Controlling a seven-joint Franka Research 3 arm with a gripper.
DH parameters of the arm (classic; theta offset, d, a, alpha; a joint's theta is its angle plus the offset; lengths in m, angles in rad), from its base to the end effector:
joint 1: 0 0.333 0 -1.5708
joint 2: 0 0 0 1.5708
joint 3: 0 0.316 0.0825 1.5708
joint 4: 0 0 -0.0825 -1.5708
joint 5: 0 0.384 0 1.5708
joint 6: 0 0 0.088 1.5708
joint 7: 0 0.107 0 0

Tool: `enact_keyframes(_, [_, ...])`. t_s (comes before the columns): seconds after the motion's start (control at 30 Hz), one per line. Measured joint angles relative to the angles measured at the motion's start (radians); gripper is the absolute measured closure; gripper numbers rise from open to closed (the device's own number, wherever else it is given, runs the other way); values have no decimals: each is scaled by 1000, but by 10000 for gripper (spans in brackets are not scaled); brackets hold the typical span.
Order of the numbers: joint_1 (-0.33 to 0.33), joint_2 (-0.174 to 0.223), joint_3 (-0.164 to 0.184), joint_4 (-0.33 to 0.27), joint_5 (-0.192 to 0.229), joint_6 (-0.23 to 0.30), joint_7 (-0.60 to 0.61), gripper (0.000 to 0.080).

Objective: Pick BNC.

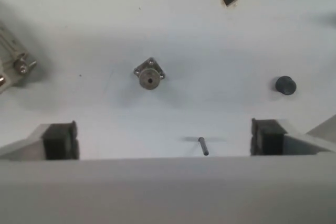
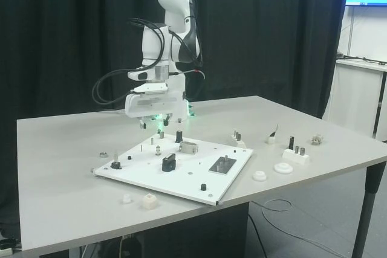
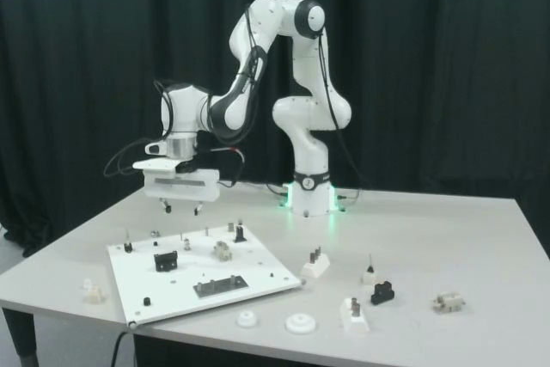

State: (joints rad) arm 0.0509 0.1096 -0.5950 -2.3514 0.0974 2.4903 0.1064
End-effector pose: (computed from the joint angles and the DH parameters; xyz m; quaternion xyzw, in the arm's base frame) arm 0.4393 -0.2673 0.2969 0.9352 -0.3532 0.0245 0.0056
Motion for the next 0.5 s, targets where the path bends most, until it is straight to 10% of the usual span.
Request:
enact_keyframes(0.03, [1,1,0,0,0,1,0,104])
enact_keyframes(0.5, [21,39,1,0,0,39,16,8])
